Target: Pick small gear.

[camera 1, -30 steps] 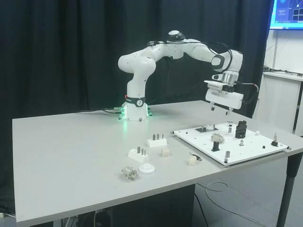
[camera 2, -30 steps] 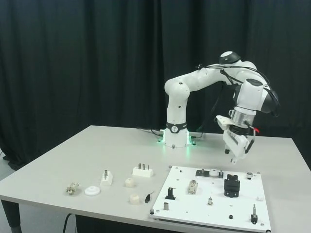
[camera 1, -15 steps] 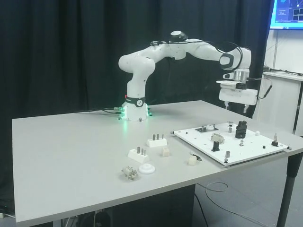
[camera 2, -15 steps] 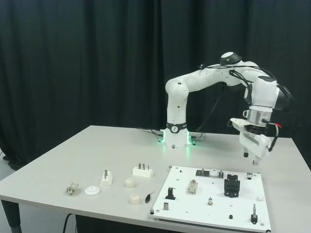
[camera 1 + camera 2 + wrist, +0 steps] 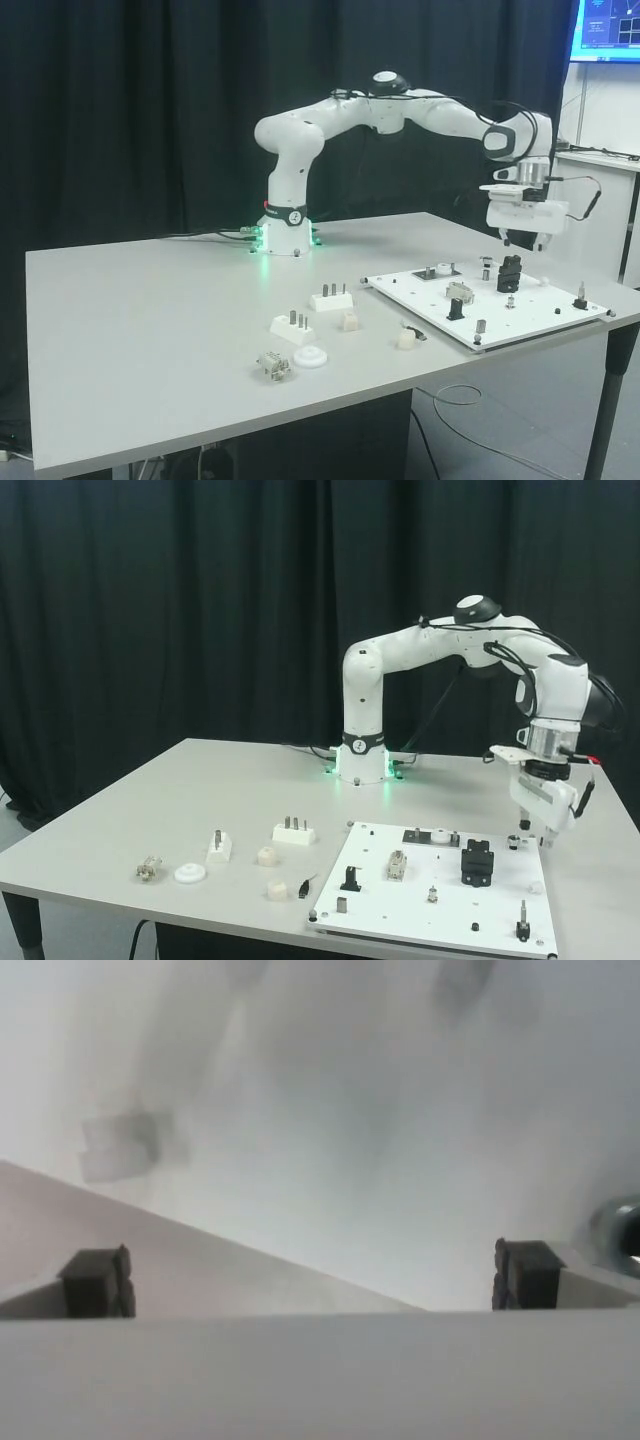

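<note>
My gripper (image 5: 525, 240) (image 5: 536, 832) hangs open a little above the far right end of the white board (image 5: 520, 318) (image 5: 400, 905), with nothing held. In the wrist view its black fingertips (image 5: 96, 1281) stand wide apart over a pale blurred surface, and a grey round metal part (image 5: 625, 1228) shows at the edge. A small white round piece (image 5: 546, 279) (image 5: 535, 887), possibly the small gear, lies on the board near its right edge, in front of the gripper. A larger white gear (image 5: 312, 357) (image 5: 190, 873) lies on the table, far left of the board.
The board carries a black block (image 5: 509, 272) (image 5: 476, 861), several pegs and small fixtures. On the table left of it are white peg holders (image 5: 332, 298) (image 5: 294, 831), small cubes (image 5: 350, 321), a metal connector (image 5: 272, 366) and the arm's base (image 5: 284, 232).
The arm has swung right, from above the board's back middle to its far right end, and the gripper has come lower. Nothing on the table or board has moved.
</note>
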